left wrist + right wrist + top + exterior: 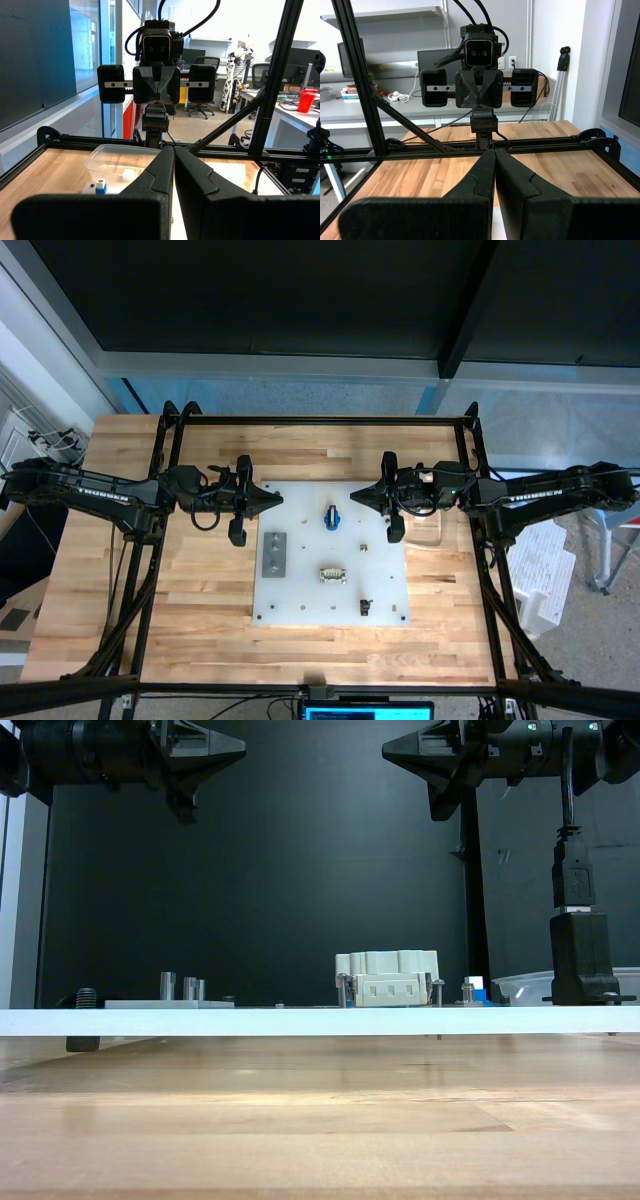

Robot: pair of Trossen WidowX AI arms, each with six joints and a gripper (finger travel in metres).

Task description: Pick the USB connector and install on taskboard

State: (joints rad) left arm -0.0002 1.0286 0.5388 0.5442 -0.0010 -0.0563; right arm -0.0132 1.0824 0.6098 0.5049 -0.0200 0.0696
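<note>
The taskboard point(300, 605) is a square white plate lying in the middle of the wooden table. A small black USB connector point(366, 607) stands upright near its front right corner. The low view shows it as a black block point(579, 960) with a USB-marked plug and a black cable rising from its top. My left gripper point(279, 498) hovers high over the board's far left edge, shut and empty point(173, 148). Facing it over the board's far right part is my right gripper point(353, 496), also shut on nothing point(493, 151). Both hang well above the board point(243, 747) point(386, 755).
The board also carries a grey metal block point(273, 553), a blue knob point(333, 517) and a beige multi-pin connector point(333, 575). A clear plastic container point(428, 530) sits just right of the board. A black frame point(320, 421) surrounds the table.
</note>
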